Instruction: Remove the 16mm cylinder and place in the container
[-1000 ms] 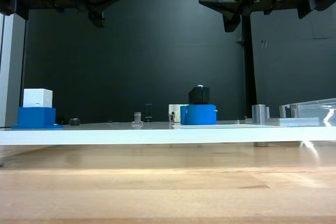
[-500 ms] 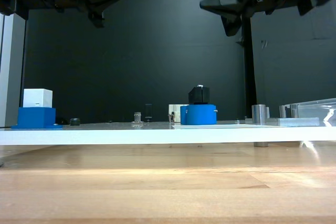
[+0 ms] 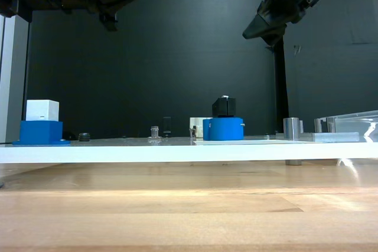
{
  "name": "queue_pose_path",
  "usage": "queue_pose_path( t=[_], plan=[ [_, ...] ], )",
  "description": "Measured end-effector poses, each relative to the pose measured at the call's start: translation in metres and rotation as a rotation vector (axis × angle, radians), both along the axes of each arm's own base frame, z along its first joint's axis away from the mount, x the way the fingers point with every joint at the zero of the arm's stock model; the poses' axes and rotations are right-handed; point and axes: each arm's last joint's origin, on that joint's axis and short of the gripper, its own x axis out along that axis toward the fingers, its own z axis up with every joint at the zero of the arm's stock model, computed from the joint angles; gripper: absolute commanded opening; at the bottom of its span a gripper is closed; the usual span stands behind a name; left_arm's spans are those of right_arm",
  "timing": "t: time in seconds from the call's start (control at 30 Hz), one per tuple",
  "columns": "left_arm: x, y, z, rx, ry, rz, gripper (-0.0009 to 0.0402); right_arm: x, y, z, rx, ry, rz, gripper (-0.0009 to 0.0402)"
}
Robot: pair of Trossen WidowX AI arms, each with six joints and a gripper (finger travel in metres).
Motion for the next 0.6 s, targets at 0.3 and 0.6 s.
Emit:
queue_pose_path(
  t=[0.3, 0.6],
  plan=[
    [0.0, 0.0, 0.0, 0.0, 0.0, 0.0, 0.0, 0.019, 0.024, 0.001, -0.033, 0.218, 0.076, 0.0001],
    [0.0, 0.0, 0.0, 0.0, -0.001, 0.0, 0.0, 0.038, 0.04, -0.001, -0.066, 0.374, 0.057, 0.0055]
  ],
)
